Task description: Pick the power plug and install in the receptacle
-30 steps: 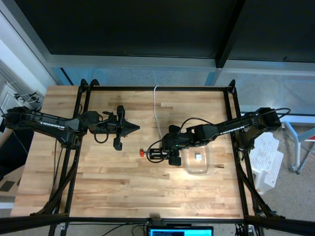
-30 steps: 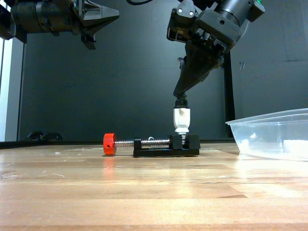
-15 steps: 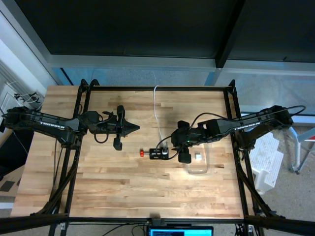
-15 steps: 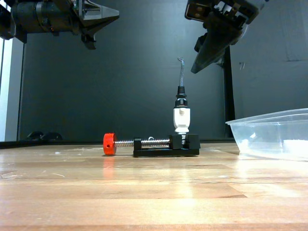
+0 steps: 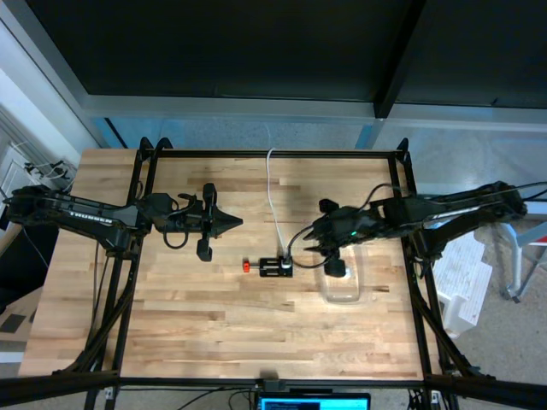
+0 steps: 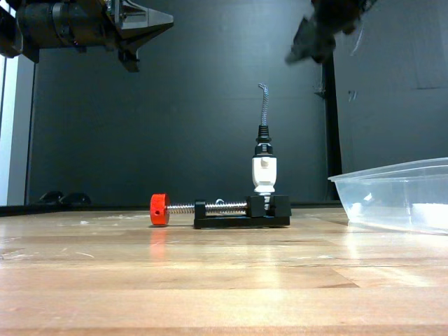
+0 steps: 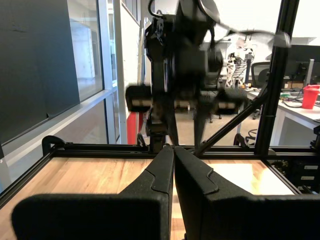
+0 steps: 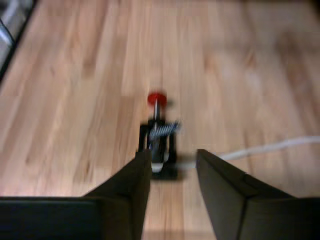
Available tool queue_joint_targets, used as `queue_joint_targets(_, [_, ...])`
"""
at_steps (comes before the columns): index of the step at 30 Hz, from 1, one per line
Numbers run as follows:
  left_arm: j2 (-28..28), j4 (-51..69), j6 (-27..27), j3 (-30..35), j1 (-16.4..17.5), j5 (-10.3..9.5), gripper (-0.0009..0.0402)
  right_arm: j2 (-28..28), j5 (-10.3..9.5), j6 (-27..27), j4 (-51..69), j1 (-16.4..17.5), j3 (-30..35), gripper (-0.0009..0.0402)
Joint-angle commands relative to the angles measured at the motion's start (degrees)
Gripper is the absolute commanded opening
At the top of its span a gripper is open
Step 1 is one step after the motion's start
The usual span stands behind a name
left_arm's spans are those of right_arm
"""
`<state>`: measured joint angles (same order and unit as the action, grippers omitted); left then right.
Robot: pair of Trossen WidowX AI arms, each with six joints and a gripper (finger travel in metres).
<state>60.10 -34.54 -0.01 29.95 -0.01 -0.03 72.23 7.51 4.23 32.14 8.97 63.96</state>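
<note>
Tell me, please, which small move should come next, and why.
Probably back the open right claw off to park: the power plug looks seated in the receptacle, clear of the claw up-right of it. The left claw hangs shut, high left.

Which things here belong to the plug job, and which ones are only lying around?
Belong to the job:
power plug, seated on the receptacle
black clamp holding it
right gripper, open, above and right of the clamp

Only lying about:
clear tray at the right
left gripper, shut, parked high on the left
</note>
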Motion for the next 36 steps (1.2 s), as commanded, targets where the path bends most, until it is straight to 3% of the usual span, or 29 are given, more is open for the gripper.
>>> queue_joint_targets(1, [0.02, 0.0, 0.0, 0.0, 0.02, 0.0, 0.0, -3.78, 0.0, -1.75, -3.78, -1.31, -1.79, 0.0044])
queue_joint_targets(4, [0.02, 0.0, 0.0, 0.0, 0.02, 0.0, 0.0, -7.72, -0.11, -2.58, -9.05, -2.97, -5.05, -0.0005])
queue_joint_targets(7, [0.0, 0.0, 0.02, 0.0, 0.0, 0.0, 0.0, -11.37, -0.09, -3.74, -14.99, -4.52, -8.15, 0.0009])
queue_joint_targets(10, [0.0, 0.0, 0.02, 0.0, 0.02, 0.0, 0.0, -14.34, -0.28, -5.11, -21.9, -5.75, -11.39, -0.0002])
queue_joint_targets(16, [0.0, 0.0, 0.02, 0.0, 0.0, 0.0, 0.0, -17.97, -5.99, -6.23, -34.93, -7.98, -18.23, 0.0])
queue_joint_targets(20, [0.0, 0.0, 0.0, 0.0, 0.0, 0.0, 0.0, -19.02, -6.69, -6.25, -42.01, -9.6, -22.25, 0.0])
queue_joint_targets(23, [0.0, 0.0, 0.02, 0.0, 0.02, 0.0, 0.0, -19.3, -10.25, -5.97, -46.12, -10.71, -24.61, 0.0])
queue_joint_targets(36, [0.0, 0.0, 0.02, 0.0, 0.02, 0.0, 0.0, -19.78, -10.05, -4.61, -52.35, -10.84, -29.49, 0.0])
